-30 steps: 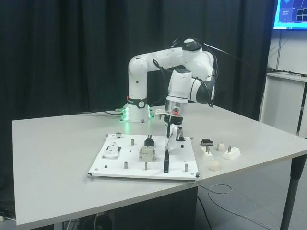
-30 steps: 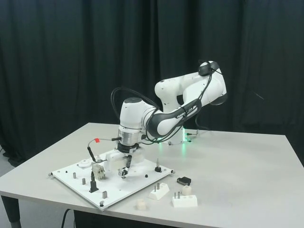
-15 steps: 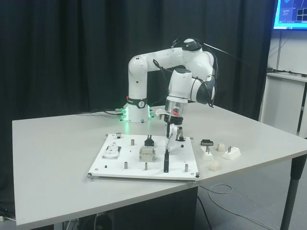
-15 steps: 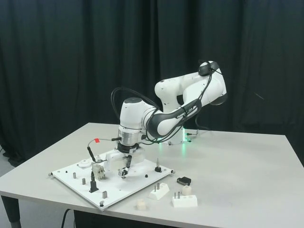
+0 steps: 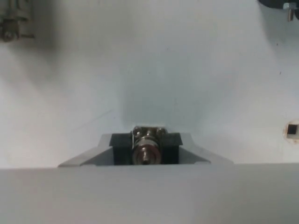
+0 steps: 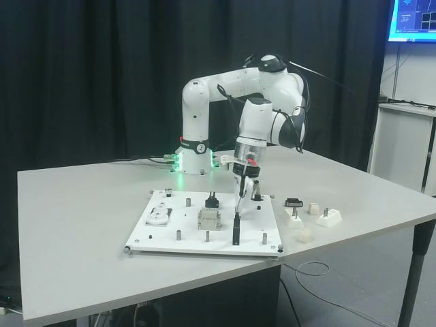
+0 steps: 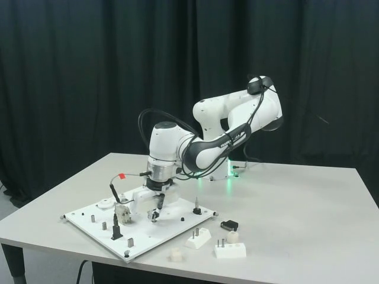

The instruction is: Insert BNC.

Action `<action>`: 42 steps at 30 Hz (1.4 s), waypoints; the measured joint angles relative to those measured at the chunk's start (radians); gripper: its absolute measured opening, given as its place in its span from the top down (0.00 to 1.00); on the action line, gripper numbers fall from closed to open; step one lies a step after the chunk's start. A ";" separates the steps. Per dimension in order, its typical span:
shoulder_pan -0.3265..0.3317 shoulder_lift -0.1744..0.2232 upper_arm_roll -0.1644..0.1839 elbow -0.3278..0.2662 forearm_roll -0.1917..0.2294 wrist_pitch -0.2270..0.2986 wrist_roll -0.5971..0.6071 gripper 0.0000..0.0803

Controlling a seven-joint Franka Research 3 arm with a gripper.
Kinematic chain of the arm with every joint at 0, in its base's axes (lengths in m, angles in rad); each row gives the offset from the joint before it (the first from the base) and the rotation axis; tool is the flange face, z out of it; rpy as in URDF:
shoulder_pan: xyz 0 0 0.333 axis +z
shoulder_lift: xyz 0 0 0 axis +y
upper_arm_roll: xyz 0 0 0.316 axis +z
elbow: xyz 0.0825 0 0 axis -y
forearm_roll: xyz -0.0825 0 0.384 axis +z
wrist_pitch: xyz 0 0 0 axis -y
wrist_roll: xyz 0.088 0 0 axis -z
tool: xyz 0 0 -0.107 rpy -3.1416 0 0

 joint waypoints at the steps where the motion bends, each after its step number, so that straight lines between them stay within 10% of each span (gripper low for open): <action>1: 0.000 0.000 0.000 0.000 0.000 0.000 0.006 0.85; 42: -0.046 -0.007 0.003 0.034 0.004 -0.061 -0.149 0.85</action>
